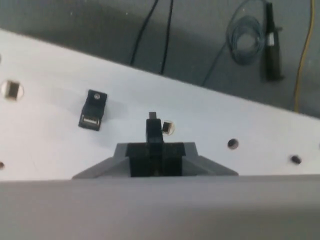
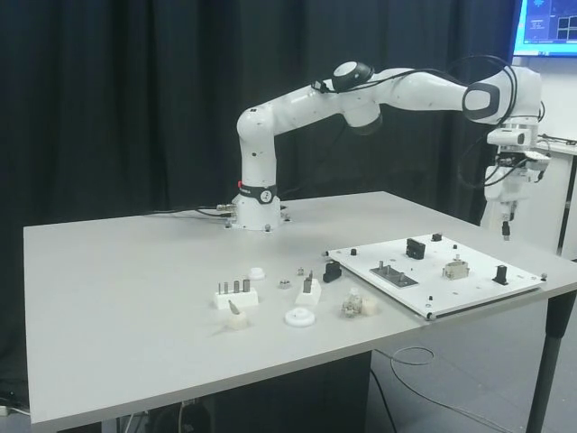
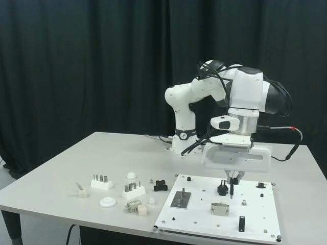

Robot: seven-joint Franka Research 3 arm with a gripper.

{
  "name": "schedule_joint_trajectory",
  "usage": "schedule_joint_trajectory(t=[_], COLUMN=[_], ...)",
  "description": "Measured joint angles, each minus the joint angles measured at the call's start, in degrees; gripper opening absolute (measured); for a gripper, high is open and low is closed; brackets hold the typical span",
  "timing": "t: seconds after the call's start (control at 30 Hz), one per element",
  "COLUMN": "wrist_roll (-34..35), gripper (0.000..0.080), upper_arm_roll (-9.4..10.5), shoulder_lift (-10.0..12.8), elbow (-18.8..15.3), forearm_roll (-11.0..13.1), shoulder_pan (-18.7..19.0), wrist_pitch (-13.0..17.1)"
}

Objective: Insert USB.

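Note:
My gripper point(image 1: 153, 145) is shut on a small black USB plug point(image 1: 153, 128) that sticks out past the fingertips. It hangs in the air above the white board point(image 1: 220, 117). The black USB socket point(image 1: 93, 111) stands on that board, off to one side of the plug tip and apart from it. In the first room view the gripper point(image 2: 507, 221) is high over the board's far right side, and the socket point(image 2: 416, 248) sits lower and to the left. In the second room view the gripper point(image 3: 231, 186) hovers just right of the socket point(image 3: 222, 189).
The board point(image 2: 433, 287) also carries a metal plate point(image 2: 392, 275), a grey connector point(image 2: 455, 269) and a black block point(image 2: 501, 275). Left of it on the grey table lie a black part point(image 2: 332, 270), white gears and a peg holder point(image 2: 235, 293). Cables point(image 1: 245, 35) lie on the floor beyond the board's edge.

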Motion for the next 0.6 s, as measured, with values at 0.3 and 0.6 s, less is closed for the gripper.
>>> schedule_joint_trajectory(t=[0.3,0.6], wrist_roll=[16.73,24.87], gripper=[0.005,0.005], upper_arm_roll=[0.13,0.74], shoulder_lift=[0.07,0.09], elbow=[-0.24,-0.33], forearm_roll=[1.54,2.55], shoulder_pan=[-0.44,-1.1], wrist_pitch=[-0.42,-0.78])
